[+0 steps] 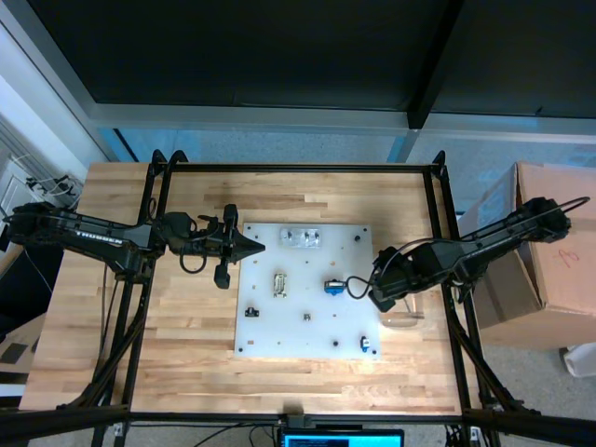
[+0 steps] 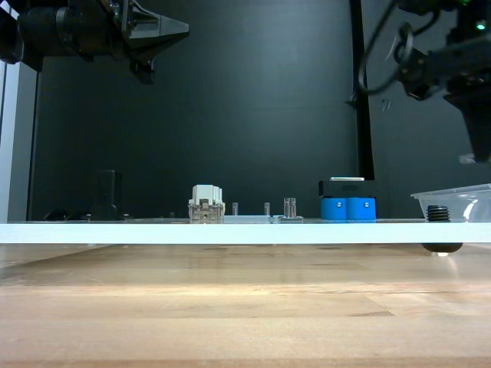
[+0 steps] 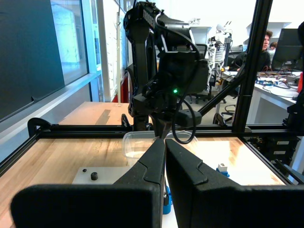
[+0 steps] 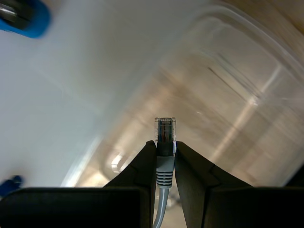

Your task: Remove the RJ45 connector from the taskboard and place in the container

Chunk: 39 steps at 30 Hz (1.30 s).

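The RJ45 connector, a clear plug with a grey boot and cable, is held clear of the white taskboard. My right gripper is shut on its boot, and the plug points down over the rim of the clear plastic container. In the high view the right gripper hangs at the taskboard's right edge, beside the container; the plug is hidden there. My left gripper hovers high over the board's left edge, shut on nothing.
On the board stand a white connector block, a blue part and a smaller blue one. A black frame rings the wooden table. A cardboard box stands off the right side.
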Tool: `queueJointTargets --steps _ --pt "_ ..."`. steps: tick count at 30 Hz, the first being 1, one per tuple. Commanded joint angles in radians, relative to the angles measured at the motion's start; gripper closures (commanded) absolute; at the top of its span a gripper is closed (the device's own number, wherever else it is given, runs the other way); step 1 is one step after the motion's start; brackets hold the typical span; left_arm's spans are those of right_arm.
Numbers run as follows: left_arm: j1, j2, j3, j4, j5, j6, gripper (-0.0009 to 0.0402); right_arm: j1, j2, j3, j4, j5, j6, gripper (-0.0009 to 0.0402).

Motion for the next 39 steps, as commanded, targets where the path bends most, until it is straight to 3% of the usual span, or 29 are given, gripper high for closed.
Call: queueJointTargets --steps 1,11,16,19,24,29,35,39 --pt "0.000 0.000 0.000 0.000 0.000 0.000 0.0393 0.003 -0.037 -0.045 0.003 -0.004 -0.003 0.0344" --pt "0.000 0.000 0.000 0.000 0.000 0.000 0.0393 0.004 -0.092 -0.091 0.005 -0.003 -0.018 0.0185" --pt "0.000 0.000 0.000 0.000 0.000 0.000 0.0393 -0.003 -0.133 -0.082 0.084 0.019 -0.250 0.0153" --pt "0.000 0.000 0.000 0.000 0.000 0.000 0.0393 -0.023 -0.172 -0.072 0.156 0.058 -0.385 0.0159" --pt "0.000 0.000 0.000 0.000 0.000 0.000 0.0393 -0.085 -0.215 -0.066 0.307 0.051 -0.645 0.0201" --pt "0.000 0.000 0.000 0.000 0.000 0.000 0.0393 -0.148 -0.239 -0.067 0.460 -0.014 -0.927 0.0249" --pt "0.000 0.000 0.000 0.000 0.000 0.000 0.0393 -0.237 -0.268 -0.074 0.651 -0.043 -1.160 0.0297" --pt "0.000 0.000 0.000 0.000 0.000 0.000 0.0393 -0.323 -0.273 -0.089 0.798 -0.122 -1.235 0.0340"
